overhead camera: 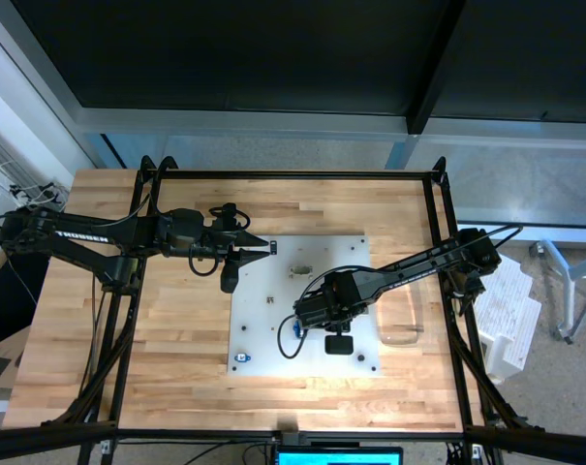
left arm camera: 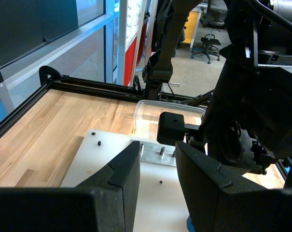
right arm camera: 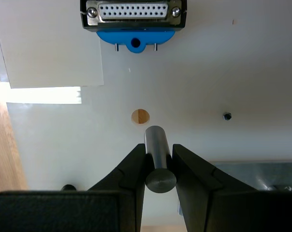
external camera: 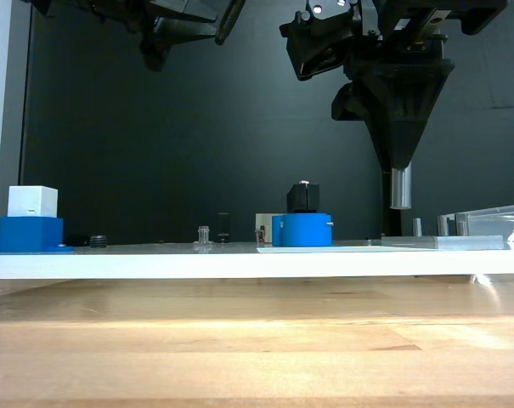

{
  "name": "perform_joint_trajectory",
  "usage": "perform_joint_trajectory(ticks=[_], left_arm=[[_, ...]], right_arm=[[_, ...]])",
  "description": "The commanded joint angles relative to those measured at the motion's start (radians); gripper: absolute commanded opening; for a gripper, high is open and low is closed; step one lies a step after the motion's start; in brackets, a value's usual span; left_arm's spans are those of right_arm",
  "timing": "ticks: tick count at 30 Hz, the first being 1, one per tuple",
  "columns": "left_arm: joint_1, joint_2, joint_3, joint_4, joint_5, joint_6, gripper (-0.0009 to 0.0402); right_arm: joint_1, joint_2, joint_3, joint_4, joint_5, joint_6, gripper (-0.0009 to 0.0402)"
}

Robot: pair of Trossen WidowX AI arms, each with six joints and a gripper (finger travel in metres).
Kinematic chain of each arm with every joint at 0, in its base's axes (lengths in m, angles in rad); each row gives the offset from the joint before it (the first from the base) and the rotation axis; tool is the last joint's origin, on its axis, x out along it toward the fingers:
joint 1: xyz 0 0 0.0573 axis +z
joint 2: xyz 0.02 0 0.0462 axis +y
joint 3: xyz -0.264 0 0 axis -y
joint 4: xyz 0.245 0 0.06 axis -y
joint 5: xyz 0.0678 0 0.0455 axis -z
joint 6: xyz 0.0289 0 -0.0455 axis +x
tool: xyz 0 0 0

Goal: Pick the 16mm cylinder and install on the taskboard

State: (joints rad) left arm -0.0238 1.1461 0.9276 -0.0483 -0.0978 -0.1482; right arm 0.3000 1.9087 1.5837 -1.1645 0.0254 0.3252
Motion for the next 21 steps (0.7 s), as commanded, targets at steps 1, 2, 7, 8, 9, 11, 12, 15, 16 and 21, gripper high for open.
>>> perform_joint_trajectory(ticks=[1, 2, 7, 8, 9, 11, 12, 15, 16, 21], left_arm=[[0.000, 0.000, 0.000, 0.001, 0.000, 0.000, 0.0097], [0.000, 0.000, 0.000, 0.000, 0.000, 0.000, 0.0097], [0.000, 0.000, 0.000, 0.001, 0.000, 0.000, 0.0097], [0.000, 0.000, 0.000, 0.000, 0.000, 0.000, 0.0097], [0.000, 0.000, 0.000, 0.000, 0.000, 0.000, 0.0097], [0.000, 0.000, 0.000, 0.000, 0.000, 0.000, 0.0097], [0.000, 0.000, 0.000, 0.000, 0.000, 0.000, 0.0097], [0.000, 0.000, 0.000, 0.000, 0.000, 0.000, 0.0097], [0.000, 0.000, 0.000, 0.000, 0.000, 0.000, 0.0097], [0.000, 0.000, 0.000, 0.000, 0.000, 0.000, 0.0097]], right_arm=[[-0.001, 0.017, 0.011, -0.003, -0.002, 0.007, 0.0004], [0.000, 0.024, 0.016, 0.000, -0.006, 0.008, 0.0004], [0.002, 0.055, 0.042, -0.010, -0.020, 0.014, 0.0004], [0.002, 0.063, 0.048, -0.012, -0.023, 0.015, 0.0004], [0.004, 0.064, 0.055, -0.015, -0.023, 0.016, 0.0004], [0.006, 0.079, 0.065, -0.015, -0.023, 0.018, 0.0004], [0.009, 0.080, 0.069, -0.018, -0.023, 0.019, 0.0004], [0.010, 0.085, 0.069, -0.015, -0.026, 0.026, 0.0004], [0.011, 0.090, 0.069, -0.014, -0.027, 0.031, 0.0004], [0.016, 0.098, 0.069, -0.011, -0.027, 0.037, 0.0004]])
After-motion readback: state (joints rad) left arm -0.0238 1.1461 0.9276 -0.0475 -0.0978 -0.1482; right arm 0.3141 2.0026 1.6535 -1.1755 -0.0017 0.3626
